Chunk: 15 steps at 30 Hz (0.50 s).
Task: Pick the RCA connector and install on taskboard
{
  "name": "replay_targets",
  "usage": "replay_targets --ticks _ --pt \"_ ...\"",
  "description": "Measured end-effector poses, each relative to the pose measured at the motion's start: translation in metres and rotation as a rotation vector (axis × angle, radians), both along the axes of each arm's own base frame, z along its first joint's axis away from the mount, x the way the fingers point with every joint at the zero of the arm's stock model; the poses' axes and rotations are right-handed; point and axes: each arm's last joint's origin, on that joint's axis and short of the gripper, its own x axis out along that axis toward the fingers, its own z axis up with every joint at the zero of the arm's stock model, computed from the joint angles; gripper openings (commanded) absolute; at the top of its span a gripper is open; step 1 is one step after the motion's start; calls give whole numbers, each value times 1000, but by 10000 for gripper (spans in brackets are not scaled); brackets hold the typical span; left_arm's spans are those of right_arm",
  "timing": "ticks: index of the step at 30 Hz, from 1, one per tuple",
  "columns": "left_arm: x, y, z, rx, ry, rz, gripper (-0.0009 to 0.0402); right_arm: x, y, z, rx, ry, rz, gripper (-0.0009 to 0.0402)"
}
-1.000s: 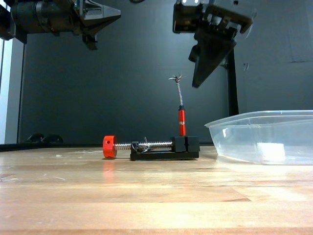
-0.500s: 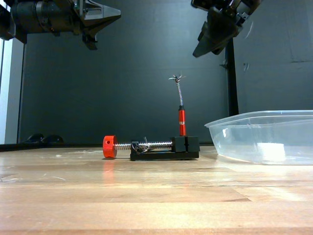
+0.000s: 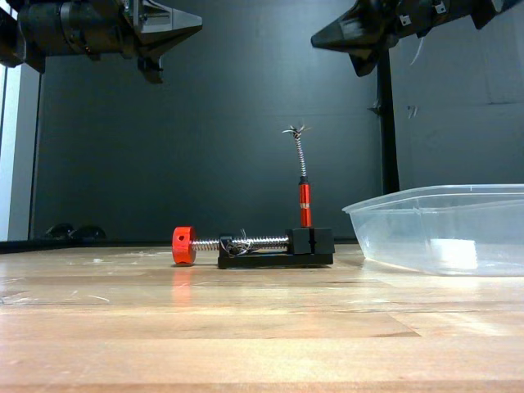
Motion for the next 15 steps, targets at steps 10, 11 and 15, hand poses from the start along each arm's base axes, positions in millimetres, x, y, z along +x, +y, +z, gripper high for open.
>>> replay_targets --ticks 10,11,15 --pt "0 0 0 0 0 0 0 -17 -2 -6 13 -185 18 0" --pt "0 0 0 0 0 0 0 -18 -3 -7 19 -193 15 0" --pt "0 0 0 0 0 0 0 -22 -5 -9 39 -230 4 0"
